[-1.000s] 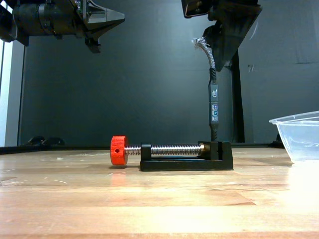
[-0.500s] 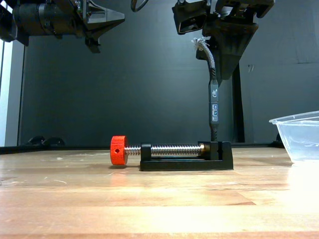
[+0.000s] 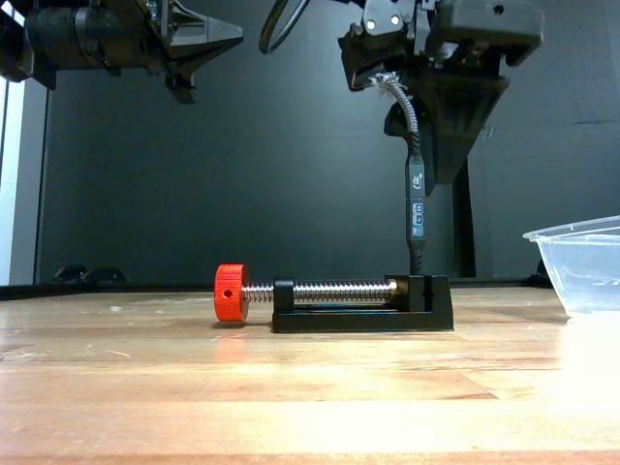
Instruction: Remove the USB-C connector from the USB-C receptacle and place in the container
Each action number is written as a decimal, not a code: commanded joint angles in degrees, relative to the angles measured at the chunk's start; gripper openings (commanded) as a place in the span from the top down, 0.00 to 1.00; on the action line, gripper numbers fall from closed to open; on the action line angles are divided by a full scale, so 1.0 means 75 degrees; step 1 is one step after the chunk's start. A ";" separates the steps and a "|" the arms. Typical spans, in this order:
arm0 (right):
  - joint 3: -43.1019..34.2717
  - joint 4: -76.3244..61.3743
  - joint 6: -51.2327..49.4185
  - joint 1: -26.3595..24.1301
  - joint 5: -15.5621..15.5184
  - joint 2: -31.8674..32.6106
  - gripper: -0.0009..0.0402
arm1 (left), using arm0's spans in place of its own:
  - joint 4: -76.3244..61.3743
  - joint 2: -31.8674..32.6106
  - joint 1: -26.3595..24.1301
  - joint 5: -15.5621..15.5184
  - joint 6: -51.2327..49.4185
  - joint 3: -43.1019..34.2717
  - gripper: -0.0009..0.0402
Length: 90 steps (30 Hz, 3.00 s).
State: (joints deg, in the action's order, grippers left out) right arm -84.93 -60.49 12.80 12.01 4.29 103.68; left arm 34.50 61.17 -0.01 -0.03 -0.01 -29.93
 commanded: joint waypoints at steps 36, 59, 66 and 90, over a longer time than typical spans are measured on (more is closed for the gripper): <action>0.0635 0.0831 0.0026 0.0000 -0.0117 -0.0009 0.98 | 0.0003 0.0003 0.0003 0.0003 0.0000 -0.0003 0.98; -0.0766 -0.0373 0.0289 0.0688 -0.0076 -0.0874 0.98 | 0.0003 0.0003 0.0003 0.0003 0.0000 -0.0003 0.98; -0.0866 -0.0423 0.0504 0.0933 -0.0085 -0.0874 0.98 | 0.0003 0.0003 0.0003 0.0003 0.0000 -0.0003 0.98; -0.0915 -0.0446 0.1110 0.1070 0.0233 -0.0702 0.54 | 0.0000 0.0003 0.0003 0.0003 0.0000 -0.0003 0.98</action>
State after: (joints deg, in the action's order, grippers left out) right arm -91.42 -63.51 21.15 19.86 6.22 97.56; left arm 34.50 61.19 -0.01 -0.01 -0.03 -29.95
